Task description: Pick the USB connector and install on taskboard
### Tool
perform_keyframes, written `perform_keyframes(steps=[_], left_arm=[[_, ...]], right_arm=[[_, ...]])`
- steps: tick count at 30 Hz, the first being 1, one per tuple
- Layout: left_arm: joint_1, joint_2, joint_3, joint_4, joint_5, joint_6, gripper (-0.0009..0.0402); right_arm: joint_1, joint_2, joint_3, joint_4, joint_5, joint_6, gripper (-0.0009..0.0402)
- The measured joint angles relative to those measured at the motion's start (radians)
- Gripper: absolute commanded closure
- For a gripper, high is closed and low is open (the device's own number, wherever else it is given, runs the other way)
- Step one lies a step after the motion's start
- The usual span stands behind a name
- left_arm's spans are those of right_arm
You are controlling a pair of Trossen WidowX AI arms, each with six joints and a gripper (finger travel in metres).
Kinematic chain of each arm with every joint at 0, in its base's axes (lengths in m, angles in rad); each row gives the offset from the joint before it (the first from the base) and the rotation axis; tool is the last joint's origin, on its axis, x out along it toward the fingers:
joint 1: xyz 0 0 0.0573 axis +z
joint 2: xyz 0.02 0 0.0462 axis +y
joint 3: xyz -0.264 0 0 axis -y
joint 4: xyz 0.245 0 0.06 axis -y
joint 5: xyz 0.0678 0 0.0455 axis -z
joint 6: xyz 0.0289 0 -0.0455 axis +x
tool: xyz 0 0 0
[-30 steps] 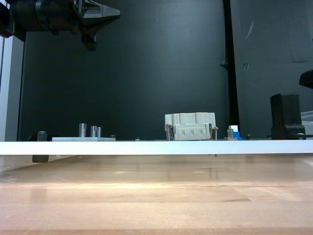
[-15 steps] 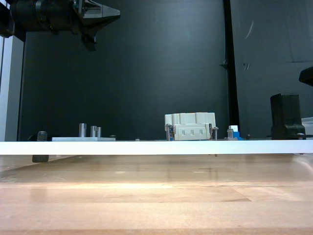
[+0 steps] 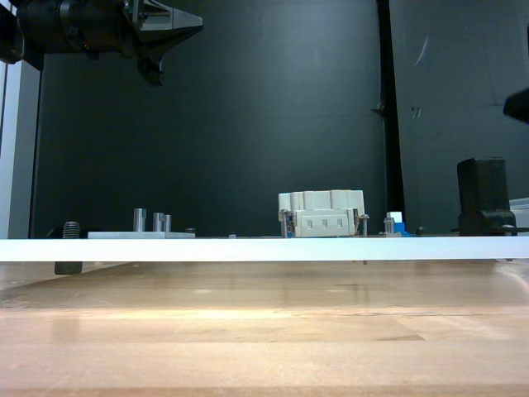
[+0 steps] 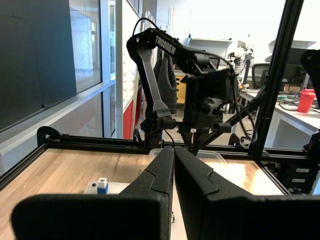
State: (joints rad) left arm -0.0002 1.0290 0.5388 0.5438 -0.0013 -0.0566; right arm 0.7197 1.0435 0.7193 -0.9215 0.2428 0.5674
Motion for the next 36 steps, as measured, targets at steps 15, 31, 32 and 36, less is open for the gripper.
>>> perform_keyframes(steps=[15, 31, 32, 36], left_arm=[[0.0, 0.0, 0.0, 0.0, 0.0, 0.0, 0.0393], [0.0, 0.0, 0.0, 0.0, 0.0, 0.0, 0.0393], [0.0, 0.0, 0.0, 0.0, 0.0, 0.0, 0.0393], [0.0, 0.0, 0.0, 0.0, 0.0, 0.0, 0.0393]], right_arm=[[-0.007, 0.202, 0.274, -0.072, 0.0, 0.034, 0.0393], [-0.069, 0.479, 0.503, -0.052, 0.002, 0.074, 0.0393], [-0.072, 0.492, 0.517, -0.052, 0.002, 0.073, 0.0393], [-0.082, 0.553, 0.575, -0.053, 0.002, 0.072, 0.0393]])
